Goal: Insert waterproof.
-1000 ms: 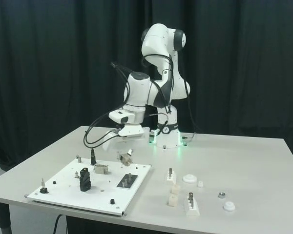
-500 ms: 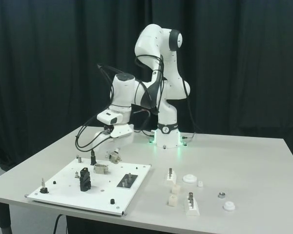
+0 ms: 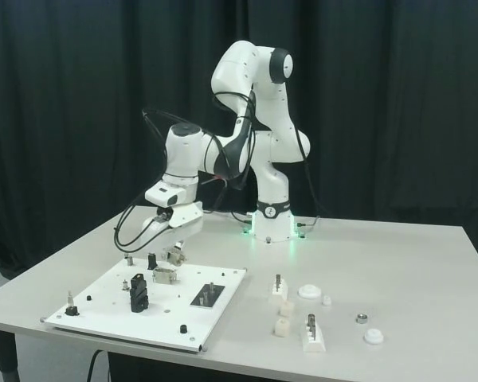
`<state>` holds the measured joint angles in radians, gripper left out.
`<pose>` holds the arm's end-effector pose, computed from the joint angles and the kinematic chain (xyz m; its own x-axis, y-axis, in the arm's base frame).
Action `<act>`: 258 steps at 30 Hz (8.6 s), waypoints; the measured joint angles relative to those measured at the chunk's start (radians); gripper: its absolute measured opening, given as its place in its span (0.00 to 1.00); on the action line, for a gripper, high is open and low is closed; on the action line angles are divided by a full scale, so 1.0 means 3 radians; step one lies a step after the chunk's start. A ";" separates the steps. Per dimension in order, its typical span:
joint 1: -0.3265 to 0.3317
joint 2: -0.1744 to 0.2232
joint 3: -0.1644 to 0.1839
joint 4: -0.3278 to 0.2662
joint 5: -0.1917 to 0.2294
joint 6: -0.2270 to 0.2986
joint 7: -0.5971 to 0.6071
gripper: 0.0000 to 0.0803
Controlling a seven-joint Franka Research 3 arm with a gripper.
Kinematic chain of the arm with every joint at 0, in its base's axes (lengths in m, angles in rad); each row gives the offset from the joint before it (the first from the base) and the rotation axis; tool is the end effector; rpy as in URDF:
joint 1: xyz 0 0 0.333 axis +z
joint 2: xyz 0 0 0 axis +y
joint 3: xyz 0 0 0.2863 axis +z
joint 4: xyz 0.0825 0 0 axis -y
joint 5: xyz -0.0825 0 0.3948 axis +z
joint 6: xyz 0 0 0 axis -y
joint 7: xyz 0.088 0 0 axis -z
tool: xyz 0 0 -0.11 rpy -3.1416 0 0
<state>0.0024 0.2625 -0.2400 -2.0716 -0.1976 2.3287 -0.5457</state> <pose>0.5673 -0.1406 0.2691 0.8973 0.4250 -0.1193 0.4400 -0.8827 0.1651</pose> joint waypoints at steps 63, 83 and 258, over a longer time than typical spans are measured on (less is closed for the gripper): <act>-0.0205 0.0178 -0.0445 -0.0191 0.0762 0.0318 -0.2442 0.40; -0.0174 0.0238 -0.0443 -0.0259 0.0823 0.0260 -0.2547 0.40; -0.0097 -0.0043 -0.0492 -0.0968 0.0921 0.1356 -0.2776 0.40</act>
<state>-0.0268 0.2497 -0.3875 -2.3619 0.0786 2.7356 -1.3785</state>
